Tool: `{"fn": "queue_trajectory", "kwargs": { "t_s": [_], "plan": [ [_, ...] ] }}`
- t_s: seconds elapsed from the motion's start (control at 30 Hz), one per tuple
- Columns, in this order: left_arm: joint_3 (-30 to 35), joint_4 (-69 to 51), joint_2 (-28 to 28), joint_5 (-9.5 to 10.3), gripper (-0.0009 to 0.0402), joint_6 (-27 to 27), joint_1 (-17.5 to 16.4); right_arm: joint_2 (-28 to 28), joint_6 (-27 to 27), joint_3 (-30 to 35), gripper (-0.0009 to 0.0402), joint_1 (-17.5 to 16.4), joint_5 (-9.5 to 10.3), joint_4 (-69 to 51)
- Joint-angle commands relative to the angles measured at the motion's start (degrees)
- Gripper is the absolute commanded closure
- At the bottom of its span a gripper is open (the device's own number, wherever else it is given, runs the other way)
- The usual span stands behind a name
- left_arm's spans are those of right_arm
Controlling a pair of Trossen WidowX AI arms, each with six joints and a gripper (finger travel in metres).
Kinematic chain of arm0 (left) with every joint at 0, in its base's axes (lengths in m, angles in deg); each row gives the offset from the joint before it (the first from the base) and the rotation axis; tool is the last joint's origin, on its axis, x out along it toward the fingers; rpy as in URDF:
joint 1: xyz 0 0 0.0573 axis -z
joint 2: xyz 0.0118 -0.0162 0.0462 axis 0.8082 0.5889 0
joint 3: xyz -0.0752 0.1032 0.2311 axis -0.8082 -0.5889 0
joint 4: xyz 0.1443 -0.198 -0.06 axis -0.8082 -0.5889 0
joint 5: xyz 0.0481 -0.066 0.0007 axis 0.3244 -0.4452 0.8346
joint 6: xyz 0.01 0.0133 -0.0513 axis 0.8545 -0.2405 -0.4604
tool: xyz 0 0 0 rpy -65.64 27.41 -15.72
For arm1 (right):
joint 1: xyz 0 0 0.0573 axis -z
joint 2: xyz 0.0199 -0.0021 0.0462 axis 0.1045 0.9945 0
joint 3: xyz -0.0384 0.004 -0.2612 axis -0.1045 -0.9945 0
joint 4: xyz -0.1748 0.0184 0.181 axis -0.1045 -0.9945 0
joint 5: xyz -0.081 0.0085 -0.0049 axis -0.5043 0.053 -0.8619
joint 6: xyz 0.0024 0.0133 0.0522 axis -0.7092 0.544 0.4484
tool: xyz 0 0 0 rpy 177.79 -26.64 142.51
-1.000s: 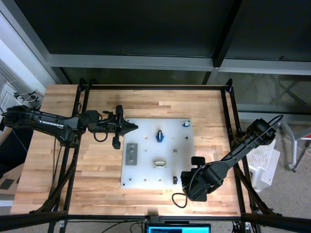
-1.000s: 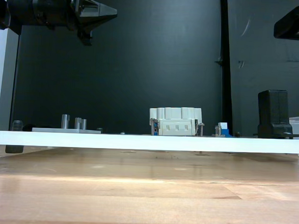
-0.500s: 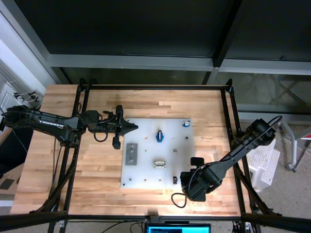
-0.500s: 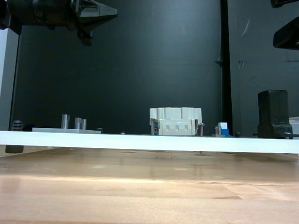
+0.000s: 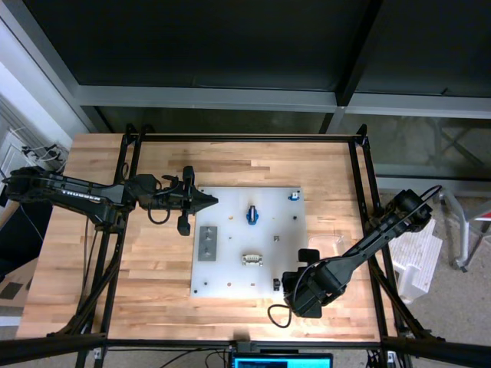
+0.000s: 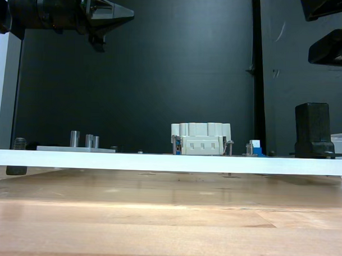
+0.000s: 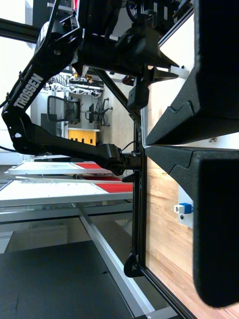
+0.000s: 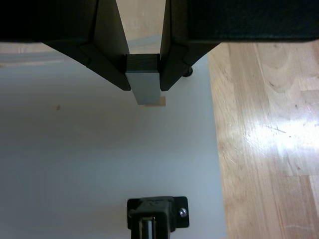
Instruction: Pick the 16mm bar and install on taskboard
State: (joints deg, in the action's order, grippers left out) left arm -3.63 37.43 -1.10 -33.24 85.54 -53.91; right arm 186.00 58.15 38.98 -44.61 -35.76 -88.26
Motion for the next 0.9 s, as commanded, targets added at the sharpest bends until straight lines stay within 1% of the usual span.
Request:
{"fn": "queue_trajectory", "kwargs": {
  "t_s": [0.03, 0.2, 0.9],
  "plan": [
    [0.02, 0.0, 0.02, -0.02, 0.0393, 0.0, -0.02, 0.11, -0.44, 0.02, 0.0382, 0.0, 0.09, -0.09],
    [0.02, 0.0, 0.02, -0.02, 0.0393, 0.0, 0.0, 0.11, -0.57, -0.02, 0.0382, 0.0, 0.46, -0.09],
    [0.02, 0.0, 0.02, -0.02, 0.0393, 0.0, 0.0, 0.11, -0.68, -1.09, 0.0382, 0.02, 0.48, 1.73]
  ]
}}
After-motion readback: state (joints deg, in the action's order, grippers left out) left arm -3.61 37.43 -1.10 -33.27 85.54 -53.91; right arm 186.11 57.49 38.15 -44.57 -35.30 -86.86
